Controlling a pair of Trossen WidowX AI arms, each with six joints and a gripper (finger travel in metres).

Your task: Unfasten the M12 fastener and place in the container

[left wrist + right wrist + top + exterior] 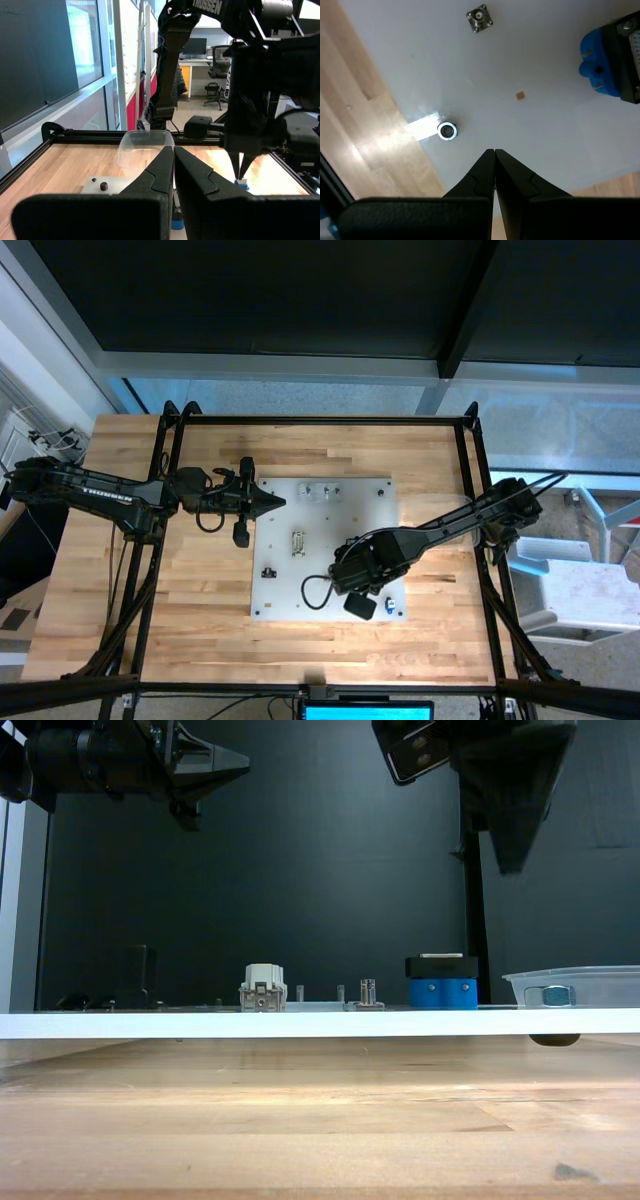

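The nut sits at the edge of the white board, below the right hand, pinched together; the left hand, likewise together, hangs above the board's left side.

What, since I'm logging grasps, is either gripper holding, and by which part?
Nothing is held. The left gripper hangs above the left edge of the board, the right gripper above the nut; both with fingers shut, empty.
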